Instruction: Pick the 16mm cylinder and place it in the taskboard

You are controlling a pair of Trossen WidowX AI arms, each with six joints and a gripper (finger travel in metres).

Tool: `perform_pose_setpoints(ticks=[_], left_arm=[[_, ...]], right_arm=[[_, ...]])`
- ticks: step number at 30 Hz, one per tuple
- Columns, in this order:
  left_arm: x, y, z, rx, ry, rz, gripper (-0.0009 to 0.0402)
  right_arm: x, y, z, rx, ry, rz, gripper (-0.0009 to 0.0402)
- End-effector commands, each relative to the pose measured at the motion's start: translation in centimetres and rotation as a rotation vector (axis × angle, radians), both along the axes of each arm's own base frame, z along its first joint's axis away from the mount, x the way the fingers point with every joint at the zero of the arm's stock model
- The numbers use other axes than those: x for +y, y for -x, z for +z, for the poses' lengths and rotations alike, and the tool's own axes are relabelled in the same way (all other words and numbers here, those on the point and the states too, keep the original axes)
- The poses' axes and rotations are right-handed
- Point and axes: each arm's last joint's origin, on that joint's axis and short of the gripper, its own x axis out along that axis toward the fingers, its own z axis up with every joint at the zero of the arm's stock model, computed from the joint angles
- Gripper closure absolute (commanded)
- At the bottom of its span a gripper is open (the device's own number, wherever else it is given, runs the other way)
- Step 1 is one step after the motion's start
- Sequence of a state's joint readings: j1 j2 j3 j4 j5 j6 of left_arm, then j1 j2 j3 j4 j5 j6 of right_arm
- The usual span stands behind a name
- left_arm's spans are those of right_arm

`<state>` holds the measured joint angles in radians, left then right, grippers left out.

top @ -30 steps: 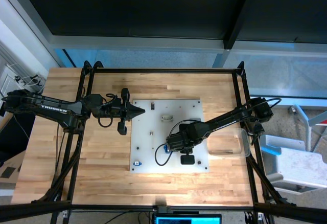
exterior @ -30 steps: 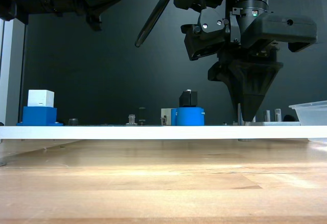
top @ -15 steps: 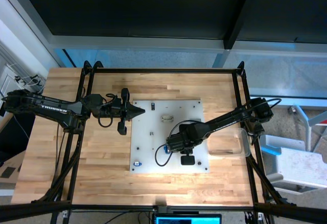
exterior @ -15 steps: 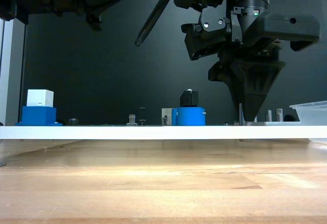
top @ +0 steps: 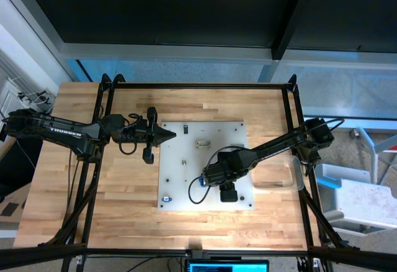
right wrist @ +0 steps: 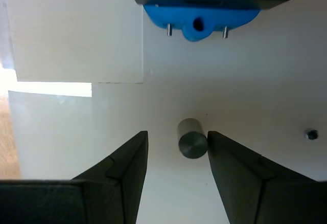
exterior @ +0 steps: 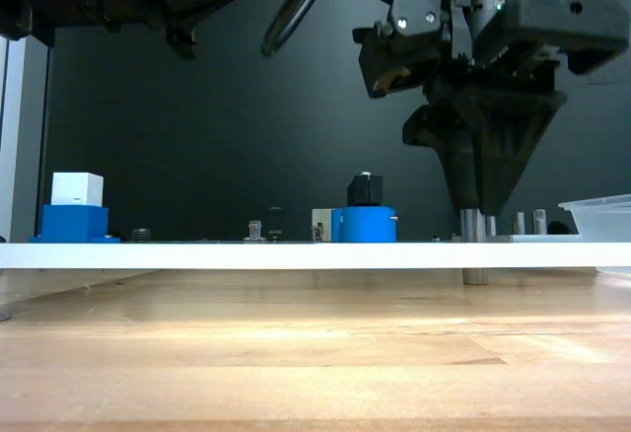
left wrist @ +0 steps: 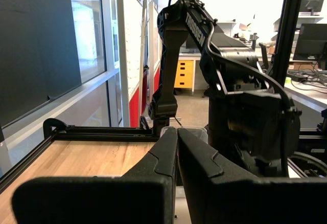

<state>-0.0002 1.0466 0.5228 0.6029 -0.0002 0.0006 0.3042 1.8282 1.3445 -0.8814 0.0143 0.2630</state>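
The white board lies flat on the wooden table. A blue block topped with a white cube stands at the board's near left corner. My right gripper points straight down over the near right part of the board, with its fingers spread moderately and gripping nothing. The small grey cylinder stands upright on the board between them. It is closer to one finger than the other, and I cannot tell whether it touches that finger. In the low view the cylinder sits directly under my fingertips. A blue connector is mounted near it. A clear tray rests on the table beside the board's right edge. Farther back, my left gripper hangs high over the board's far left edge, fingers pressed together and empty.
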Motion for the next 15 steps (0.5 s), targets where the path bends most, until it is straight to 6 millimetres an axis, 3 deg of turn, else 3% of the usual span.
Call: perform_pose_setpoints(ticks=[1, 15], left_arm=[[0.0, 0.0, 0.0, 0.000, 0.000, 0.000, 0.0393], [0.0, 0.0, 0.0, 0.000, 0.000, 0.000, 0.0393]], right_arm=[[-0.2, 0.3, 0.7, -0.016, 0.015, -0.004, 0.0223], [-0.6, 1.6, 2.8, -0.025, 0.012, -0.005, 0.0228]])
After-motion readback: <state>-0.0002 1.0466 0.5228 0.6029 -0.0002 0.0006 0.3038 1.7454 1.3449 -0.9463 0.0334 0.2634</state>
